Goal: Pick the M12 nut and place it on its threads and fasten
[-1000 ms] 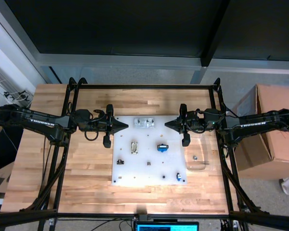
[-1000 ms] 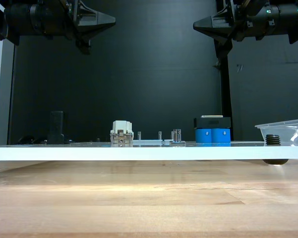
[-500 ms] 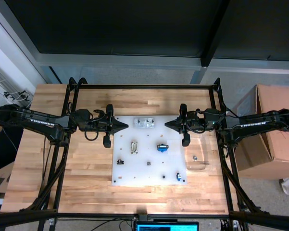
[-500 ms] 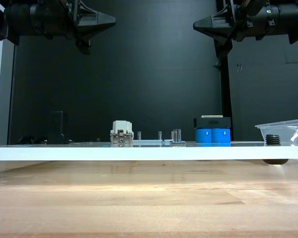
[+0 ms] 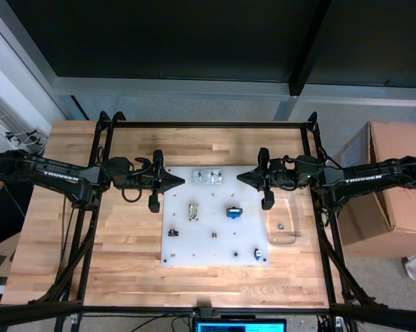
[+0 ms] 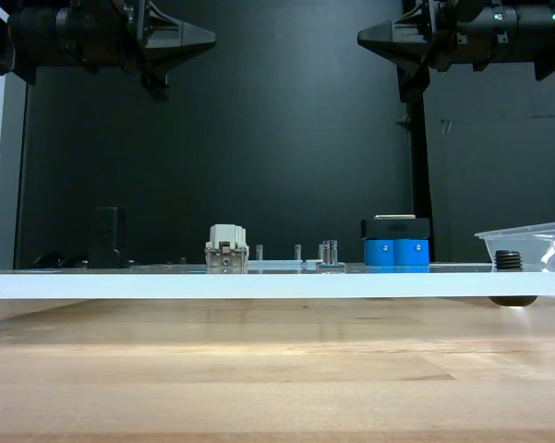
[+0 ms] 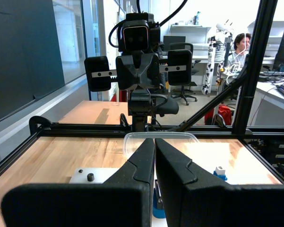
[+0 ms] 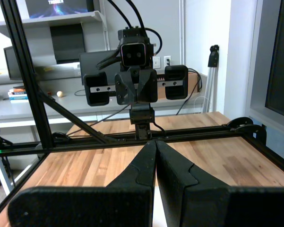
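High view, left arm: it reaches in from the table's left edge, stretched out level and high above the wood.
Left gripper: the left gripper (image 5: 180, 181) points right, over the far left part of the white board (image 5: 194, 242). In the left wrist view its fingers (image 7: 141, 163) are pressed together with nothing between them.
Stud: the black stud (image 6: 508, 260) stands on the board near its near right edge. Its ribs are bare in the low view, and nothing sits on top.
Nut: the small silver M12 nut (image 5: 281, 225) lies free inside the clear tray (image 5: 282, 243), just right of the board and well apart from the stud (image 5: 234, 254).
Right gripper: the right gripper (image 5: 239, 178) points left, over the board's far right part, facing the left one across a gap. It is high above the board in the low view (image 6: 361, 40). In the right wrist view its fingers (image 8: 142, 163) are closed together and empty.
Right arm: it comes in level from the table's right edge, passing above the tray's far end.
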`<state>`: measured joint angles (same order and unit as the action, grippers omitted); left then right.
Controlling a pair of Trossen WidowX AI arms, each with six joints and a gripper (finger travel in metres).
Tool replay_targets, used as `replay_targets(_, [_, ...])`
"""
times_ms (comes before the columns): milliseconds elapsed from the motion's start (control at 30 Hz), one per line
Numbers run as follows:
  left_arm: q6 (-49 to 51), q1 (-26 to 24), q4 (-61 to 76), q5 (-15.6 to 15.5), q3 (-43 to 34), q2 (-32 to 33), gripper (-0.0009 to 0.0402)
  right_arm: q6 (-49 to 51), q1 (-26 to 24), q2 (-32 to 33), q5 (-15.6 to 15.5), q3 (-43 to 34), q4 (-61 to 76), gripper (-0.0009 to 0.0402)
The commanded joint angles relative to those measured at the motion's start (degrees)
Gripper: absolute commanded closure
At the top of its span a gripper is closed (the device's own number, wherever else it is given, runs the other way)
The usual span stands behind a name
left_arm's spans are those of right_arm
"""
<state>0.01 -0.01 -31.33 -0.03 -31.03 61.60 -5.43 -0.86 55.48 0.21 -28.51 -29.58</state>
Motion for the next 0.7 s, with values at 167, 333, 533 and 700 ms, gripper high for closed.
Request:
replay_targets(167, [0.00,0.02,-0.02,0.02,0.00,0.00,0.0393,0.98,0.15,-0.66,-3.32,-6.19,19.34,0.0393])
replay_targets(333, [0.00,0.00,-0.02,0.00,0.00,0.00,0.0393,5.95,1.55,-0.61,-3.30,-14.62,44.37,0.0393])
replay_targets(533, [0.00,0.02,-0.02,0.02,0.00,0.00,0.0393,8.33,5.60,-0.61,-3.32,-20.55,63.93,0.0393])
replay_targets(700, [0.00,0.00,-0.02,0.00,0.00,0.00,0.0393,12.07,11.26,-0.61,-3.28,-22.53,74.77,0.0393])
